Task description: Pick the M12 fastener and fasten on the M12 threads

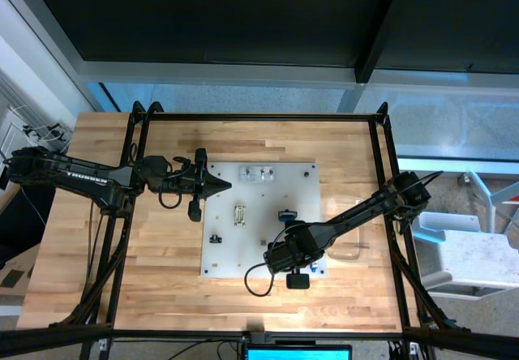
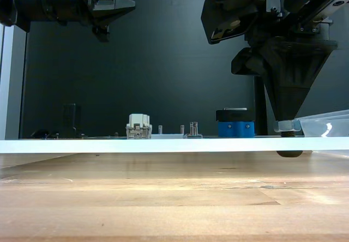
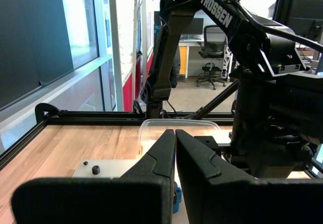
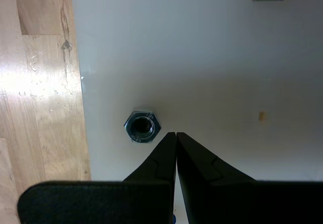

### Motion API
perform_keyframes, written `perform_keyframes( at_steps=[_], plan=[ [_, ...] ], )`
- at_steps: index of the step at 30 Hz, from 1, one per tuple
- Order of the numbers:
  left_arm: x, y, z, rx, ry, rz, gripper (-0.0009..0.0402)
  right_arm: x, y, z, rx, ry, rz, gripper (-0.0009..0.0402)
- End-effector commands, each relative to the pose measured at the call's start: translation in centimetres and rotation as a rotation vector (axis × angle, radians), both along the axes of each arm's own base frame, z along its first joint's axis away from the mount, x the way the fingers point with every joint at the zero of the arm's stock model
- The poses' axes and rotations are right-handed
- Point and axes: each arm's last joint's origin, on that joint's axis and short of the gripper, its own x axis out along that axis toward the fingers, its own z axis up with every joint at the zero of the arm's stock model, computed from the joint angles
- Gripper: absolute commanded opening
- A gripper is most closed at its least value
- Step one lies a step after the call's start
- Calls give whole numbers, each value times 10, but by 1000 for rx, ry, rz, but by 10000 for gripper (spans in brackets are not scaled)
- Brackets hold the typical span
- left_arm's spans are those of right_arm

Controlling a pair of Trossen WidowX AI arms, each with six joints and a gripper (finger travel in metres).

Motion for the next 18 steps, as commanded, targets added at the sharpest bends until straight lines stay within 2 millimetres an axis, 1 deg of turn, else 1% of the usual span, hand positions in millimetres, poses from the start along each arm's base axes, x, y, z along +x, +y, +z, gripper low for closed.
perform_keyframes(
  at_steps=[1, 6, 8, 11, 12, 18],
  plan=[
    [0, 0, 0, 0, 0, 0, 0, 0, 1, 0, 8, 3, 2, 0],
    [0, 0, 0, 0, 0, 0, 0, -1, 1, 0, 20, 9, 6, 0],
    [0, 0, 0, 0, 0, 0, 0, -1, 4, 0, 91, 32, 22, 0],
    [0, 0, 0, 0, 0, 0, 0, -3, 9, 1, 268, 97, 100, 0],
    [0, 0, 0, 0, 0, 0, 0, -3, 9, 2, 300, 109, 118, 0],
    [0, 0, 0, 0, 0, 0, 0, -4, 7, 2, 225, 94, 103, 0]
  ],
)
